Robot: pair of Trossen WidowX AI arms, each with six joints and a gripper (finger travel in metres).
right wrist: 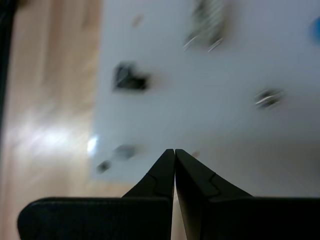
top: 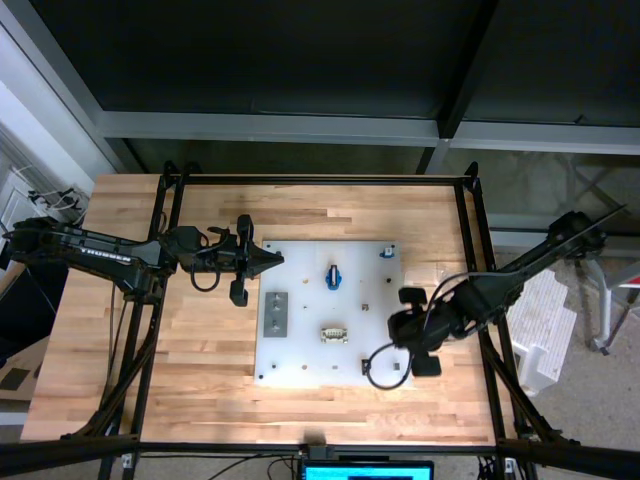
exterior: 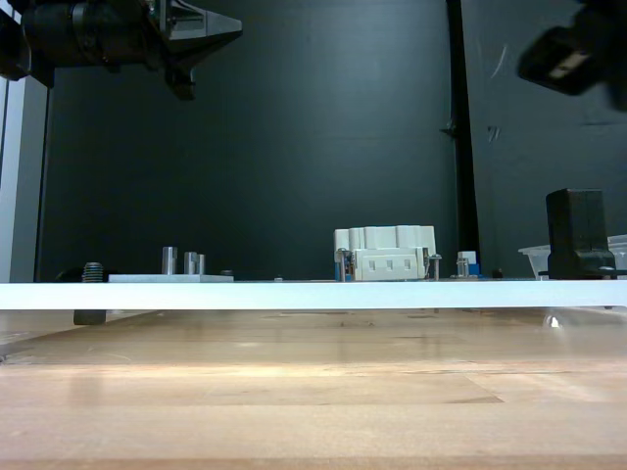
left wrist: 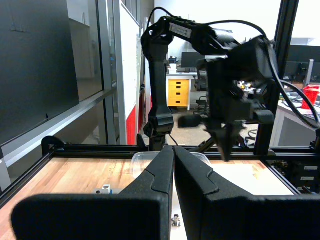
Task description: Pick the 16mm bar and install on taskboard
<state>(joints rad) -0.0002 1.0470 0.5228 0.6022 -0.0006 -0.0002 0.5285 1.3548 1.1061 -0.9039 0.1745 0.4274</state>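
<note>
So, left to right. The left gripper (top: pixel 276 258) hangs high over the left edge of the taskboard (top: pixel 300 350), pointing inward across it. Its jaws are closed tip to tip with nothing between them.

On the taskboard's left half sits a grey plate (top: pixel 275 313) with two short pegs (exterior: pixel 168 260) standing up from it. I can't tell whether those are bars, seats or neither. Toward the taskboard's centre there's a white connector (exterior: pixel 385 252), and a blue part (top: pixel 333 277) behind it.

The right gripper (right wrist: pixel 174 151) is over the taskboard's near right corner, looking down at it. Its jaws are also shut on nothing.

The 16mm bar isn't in either gripper, and I can't pick it out anywhere, on the taskboard or on the worktop (top: pixel 200 380). A clear tray (left wrist: pixel 141 161) sits just off the taskboard's right edge, but its contents don't show.

My read on handling: the bar is probably plain round metal stock, stiff and dense for its size, not fragile, but smooth enough to roll or slip. I'd take it at mid-length, square across the diameter, leaving the insertion end free.

Hard to make out:
- The right arm hides part of the taskboard's right side from above.
- The low view shows only profiles along the taskboard's near edge.
- The features under the right gripper can't be identified.
</note>
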